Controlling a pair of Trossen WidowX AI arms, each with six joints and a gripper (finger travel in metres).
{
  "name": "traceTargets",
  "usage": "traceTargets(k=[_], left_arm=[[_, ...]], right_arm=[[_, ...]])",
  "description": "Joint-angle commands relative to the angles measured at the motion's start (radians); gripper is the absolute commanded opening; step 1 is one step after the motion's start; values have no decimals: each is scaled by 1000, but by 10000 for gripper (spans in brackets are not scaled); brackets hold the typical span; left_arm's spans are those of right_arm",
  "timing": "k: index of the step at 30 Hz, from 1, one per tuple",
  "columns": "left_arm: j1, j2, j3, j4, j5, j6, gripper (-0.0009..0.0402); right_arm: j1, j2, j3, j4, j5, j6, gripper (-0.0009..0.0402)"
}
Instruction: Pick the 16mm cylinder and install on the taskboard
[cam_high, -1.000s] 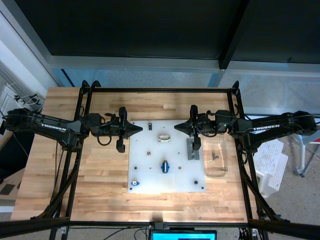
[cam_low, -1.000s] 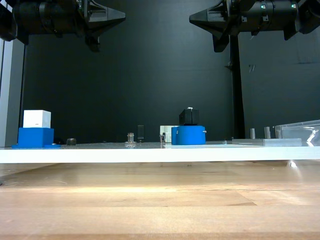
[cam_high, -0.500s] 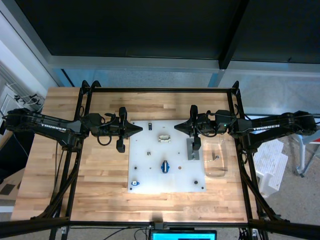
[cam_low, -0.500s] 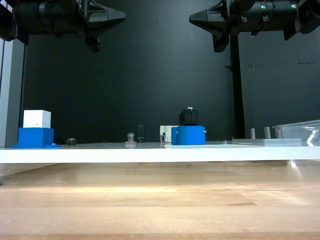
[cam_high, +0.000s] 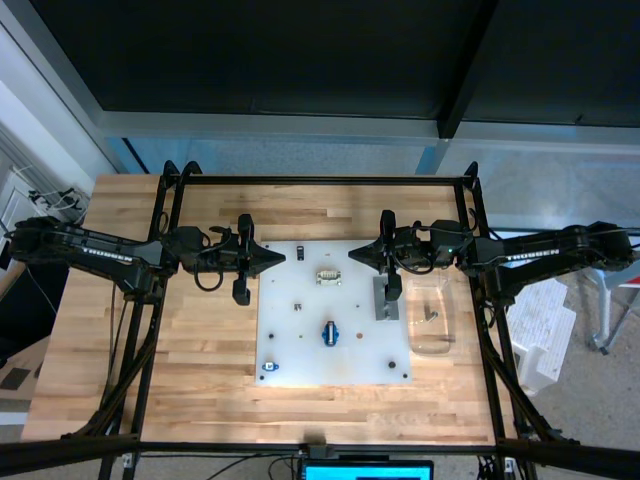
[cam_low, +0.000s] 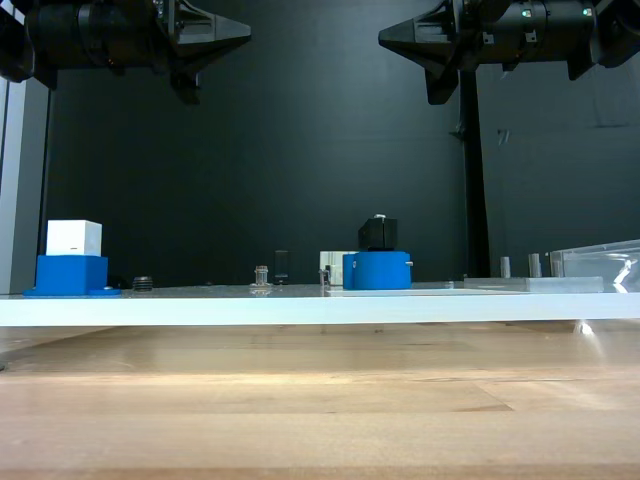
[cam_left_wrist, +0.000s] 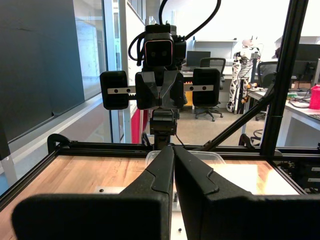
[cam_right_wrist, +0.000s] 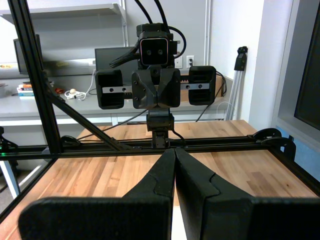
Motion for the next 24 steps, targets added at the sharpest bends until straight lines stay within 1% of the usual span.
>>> traceTargets(k=[1,8,14,17,21,24], left_arm=[[0,0,0,0,0,0,0],[0,0,0,0,0,0,0],[0,0,0,0,0,0,0],[0,0,0,0,0,0,0],[0,0,0,0,0,0,0],[0,0,0,0,0,0,0]], right_arm=[[0,0,0,2,0,0,0],[0,0,0,0,0,2,0],[2,-22,2,-103,3,53,0],[7,-48,24,-241,8,66,0],[19,-66,95,-524,8,68,0],[43,-64,158,-737,8,60,0]])
